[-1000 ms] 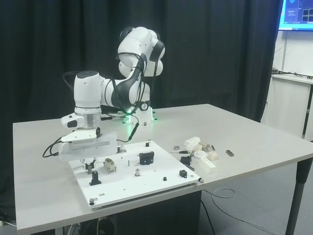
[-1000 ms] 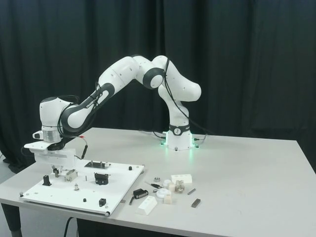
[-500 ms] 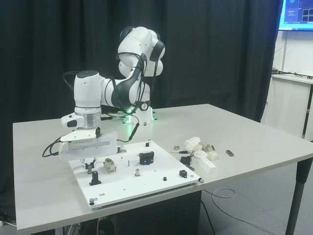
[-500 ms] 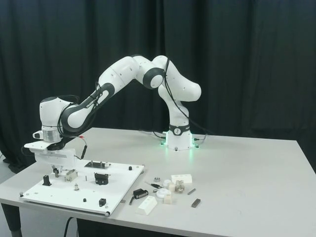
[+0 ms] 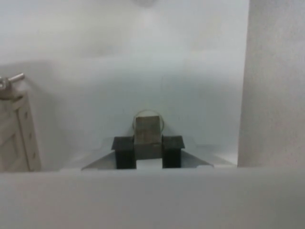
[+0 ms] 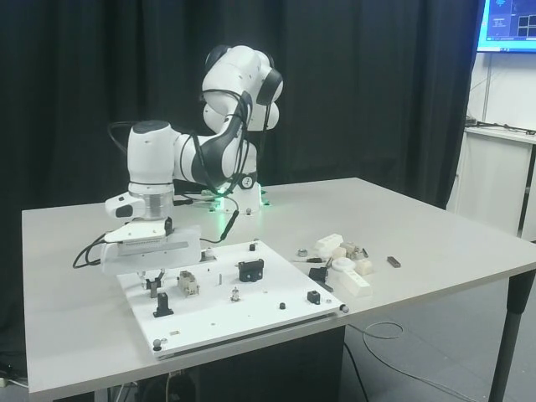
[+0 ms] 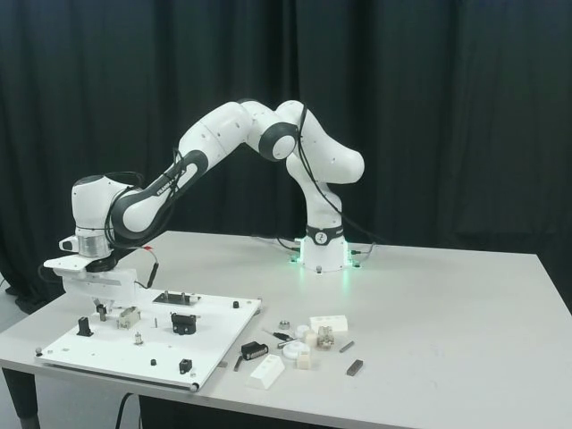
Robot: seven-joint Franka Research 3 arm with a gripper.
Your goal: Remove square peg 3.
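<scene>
My gripper (image 5: 148, 157) sits low over the left end of the white board (image 6: 251, 314), and across the last second nothing visible has shifted in either room view: arm, board and loose parts all hold the same places. So no lift yet. In the wrist view the two black fingertips (image 5: 124, 151) are closed on the grey square peg (image 5: 147, 137), one flat on each side, touching; peg upright at frame centre, its foot apparently still in the round seat ringed on the board. My read: grasp made, extraction not begun, peg 3 still in the board. Going left to right in the first room view: gripper and peg at left centre, a black fixture (image 6: 250, 270) mid-board, then the heap of loose white parts (image 6: 345, 261) on the grey table (image 6: 435, 234) right of centre, well apart from me. Next is a straight pull up; any tilt could jam the peg in its hole.
</scene>
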